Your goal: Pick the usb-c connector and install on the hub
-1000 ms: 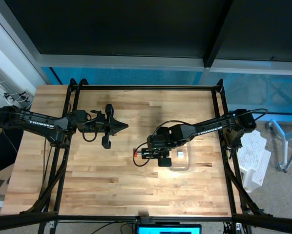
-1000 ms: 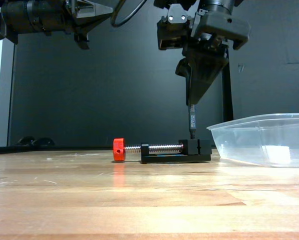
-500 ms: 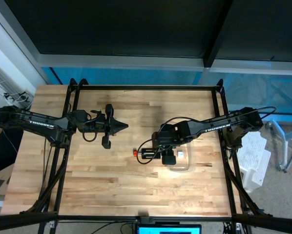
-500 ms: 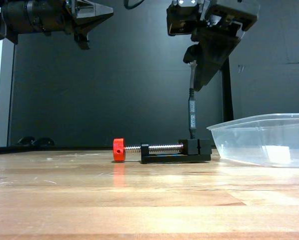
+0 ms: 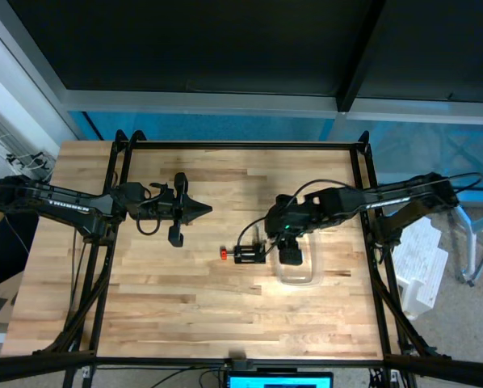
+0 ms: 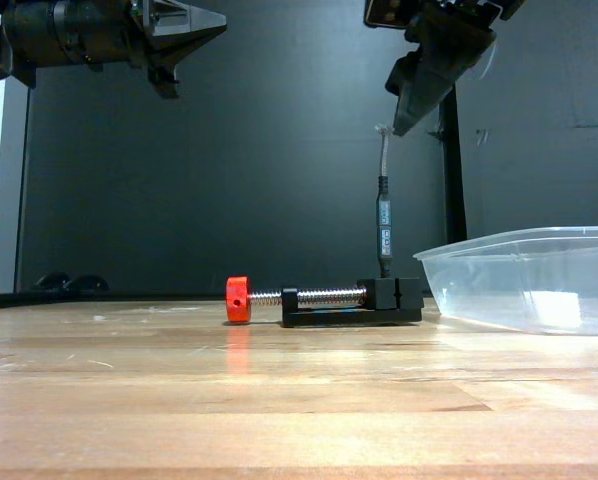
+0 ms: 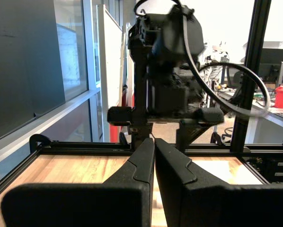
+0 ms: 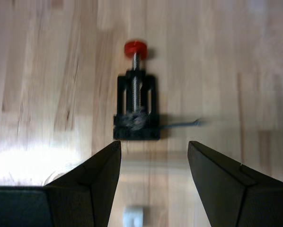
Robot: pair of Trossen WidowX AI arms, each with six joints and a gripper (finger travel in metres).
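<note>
On the wooden table (image 5: 169, 307) the usb-c connector (image 6: 384, 225) stands seated in the hub (image 6: 394, 298), so the right gripper (image 8: 153, 145) hovers above it, spread and empty, while the left gripper (image 7: 154, 140) idles aside, fingers pinched together.

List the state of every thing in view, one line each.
usb-c connector: upright in the hub, ungripped.
hub: flat on the table.
right gripper: open, empty, above the hub.
left gripper: shut, empty, aloft at left.
clear tray: on the table, holds a whitish piece.
</note>
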